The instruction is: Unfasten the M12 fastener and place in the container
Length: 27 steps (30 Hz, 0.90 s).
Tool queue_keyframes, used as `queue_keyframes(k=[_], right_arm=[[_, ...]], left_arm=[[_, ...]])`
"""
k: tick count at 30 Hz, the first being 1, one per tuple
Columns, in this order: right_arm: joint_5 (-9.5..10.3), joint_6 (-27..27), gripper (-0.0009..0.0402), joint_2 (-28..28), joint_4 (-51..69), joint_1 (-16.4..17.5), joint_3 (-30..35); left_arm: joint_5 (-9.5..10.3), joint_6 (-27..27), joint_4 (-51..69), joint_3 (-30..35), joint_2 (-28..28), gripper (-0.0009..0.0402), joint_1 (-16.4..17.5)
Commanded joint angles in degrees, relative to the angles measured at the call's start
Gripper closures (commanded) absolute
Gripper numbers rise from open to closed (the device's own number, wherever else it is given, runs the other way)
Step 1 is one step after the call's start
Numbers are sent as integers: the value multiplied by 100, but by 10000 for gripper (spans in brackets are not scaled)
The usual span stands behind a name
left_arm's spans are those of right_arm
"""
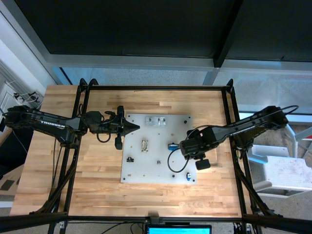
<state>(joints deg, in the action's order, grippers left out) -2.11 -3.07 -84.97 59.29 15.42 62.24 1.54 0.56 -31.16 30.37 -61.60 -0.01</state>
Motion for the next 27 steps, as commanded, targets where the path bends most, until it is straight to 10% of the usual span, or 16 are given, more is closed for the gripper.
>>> queue_keyframes(k=[1,22,27], right_arm=[[9,-59,393,264,-7,-79,-291],[9,-745,393,1738,90,-131,-1681],[-291,-1058,393,1744,85,-136,-1897]], left_arm=[[-2,-2,-2,0,0,393,2],[-2,-2,-2,0,0,393,0],[-2,-2,-2,0,0,393,2]])
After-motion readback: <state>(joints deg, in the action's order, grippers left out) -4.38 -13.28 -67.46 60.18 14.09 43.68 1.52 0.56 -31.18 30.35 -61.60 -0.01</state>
